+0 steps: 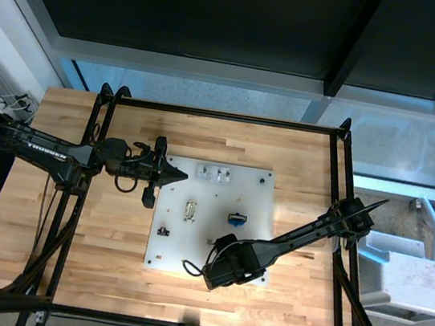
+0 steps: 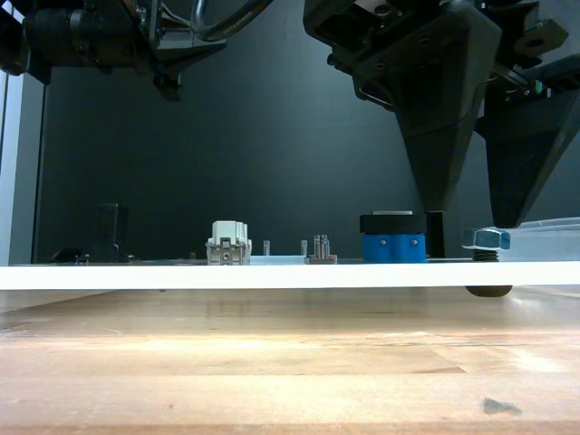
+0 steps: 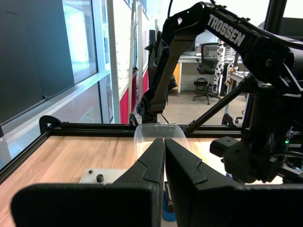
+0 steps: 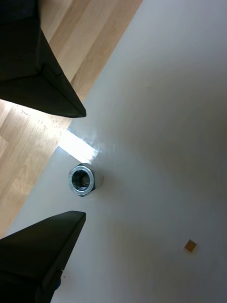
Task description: Unfasten the M12 fastener and place in the container
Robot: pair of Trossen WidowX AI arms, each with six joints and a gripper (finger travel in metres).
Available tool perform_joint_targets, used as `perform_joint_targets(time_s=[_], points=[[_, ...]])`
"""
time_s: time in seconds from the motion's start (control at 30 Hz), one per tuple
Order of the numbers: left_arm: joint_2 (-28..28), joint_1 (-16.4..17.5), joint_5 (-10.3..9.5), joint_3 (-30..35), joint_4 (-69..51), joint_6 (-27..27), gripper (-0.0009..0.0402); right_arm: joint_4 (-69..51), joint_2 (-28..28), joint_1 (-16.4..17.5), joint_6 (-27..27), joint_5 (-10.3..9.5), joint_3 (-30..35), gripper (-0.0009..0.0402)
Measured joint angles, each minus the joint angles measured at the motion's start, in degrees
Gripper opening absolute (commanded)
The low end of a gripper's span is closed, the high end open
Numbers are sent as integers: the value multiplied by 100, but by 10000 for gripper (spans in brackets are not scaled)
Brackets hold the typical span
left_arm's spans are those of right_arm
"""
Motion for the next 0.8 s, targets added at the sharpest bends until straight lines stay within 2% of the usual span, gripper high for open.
perform_joint_targets(time_s=[0.37, 0.8], points=[[0, 0, -2, 0, 2, 0, 0, 129, 131, -35, 20, -39, -129, 198], [0, 0, 0, 0, 2, 0, 0, 94, 138, -48, -4, -50, -153, 53]])
